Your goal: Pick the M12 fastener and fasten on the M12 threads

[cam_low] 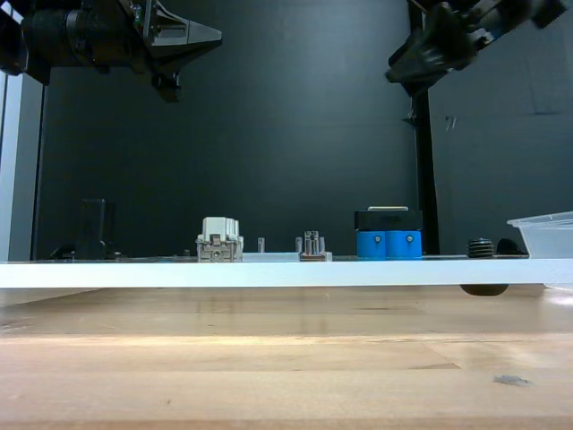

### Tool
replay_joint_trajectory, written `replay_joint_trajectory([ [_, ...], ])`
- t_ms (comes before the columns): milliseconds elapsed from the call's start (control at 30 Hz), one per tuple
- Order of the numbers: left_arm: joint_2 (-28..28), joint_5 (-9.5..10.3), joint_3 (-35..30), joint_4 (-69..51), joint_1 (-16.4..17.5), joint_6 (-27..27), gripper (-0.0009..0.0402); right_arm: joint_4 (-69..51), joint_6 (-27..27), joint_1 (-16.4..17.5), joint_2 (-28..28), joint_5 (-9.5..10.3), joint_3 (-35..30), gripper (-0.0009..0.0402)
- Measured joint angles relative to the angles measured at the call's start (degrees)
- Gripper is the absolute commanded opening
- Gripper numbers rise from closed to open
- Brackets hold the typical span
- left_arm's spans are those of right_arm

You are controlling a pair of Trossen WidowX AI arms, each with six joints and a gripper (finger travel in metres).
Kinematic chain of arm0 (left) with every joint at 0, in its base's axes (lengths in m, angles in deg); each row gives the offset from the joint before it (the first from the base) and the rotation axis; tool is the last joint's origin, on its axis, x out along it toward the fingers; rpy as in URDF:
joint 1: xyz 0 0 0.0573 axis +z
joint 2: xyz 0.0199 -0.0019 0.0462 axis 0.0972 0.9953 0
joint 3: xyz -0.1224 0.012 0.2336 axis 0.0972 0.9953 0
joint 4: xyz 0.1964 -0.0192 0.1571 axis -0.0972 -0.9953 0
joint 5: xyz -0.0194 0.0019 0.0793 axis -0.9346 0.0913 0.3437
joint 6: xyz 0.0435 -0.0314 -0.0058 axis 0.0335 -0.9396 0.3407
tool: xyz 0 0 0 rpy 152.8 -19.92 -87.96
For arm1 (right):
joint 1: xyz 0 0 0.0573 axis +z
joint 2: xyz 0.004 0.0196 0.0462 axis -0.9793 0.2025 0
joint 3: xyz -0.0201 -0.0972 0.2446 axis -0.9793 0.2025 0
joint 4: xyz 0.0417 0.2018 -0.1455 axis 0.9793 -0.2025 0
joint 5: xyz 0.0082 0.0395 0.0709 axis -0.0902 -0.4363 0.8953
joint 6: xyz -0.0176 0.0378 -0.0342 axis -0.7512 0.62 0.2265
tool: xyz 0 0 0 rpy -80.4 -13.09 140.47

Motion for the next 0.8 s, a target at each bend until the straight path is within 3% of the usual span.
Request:
replay_joint_trajectory([
  [233, 0.0, 0.0, 0.02, 0.02, 0.0, 0.0, 0.0, -16.63, -6.12, 2.62, 1.44, -0.07, -6.19, 0.0],
  [800, -0.02, -0.02, 0.0, 0.0, 0.0, 0.0, 0.0, -42.69, -24.41, 11.93, 7.39, -0.07, -12.63, 0.0],
])
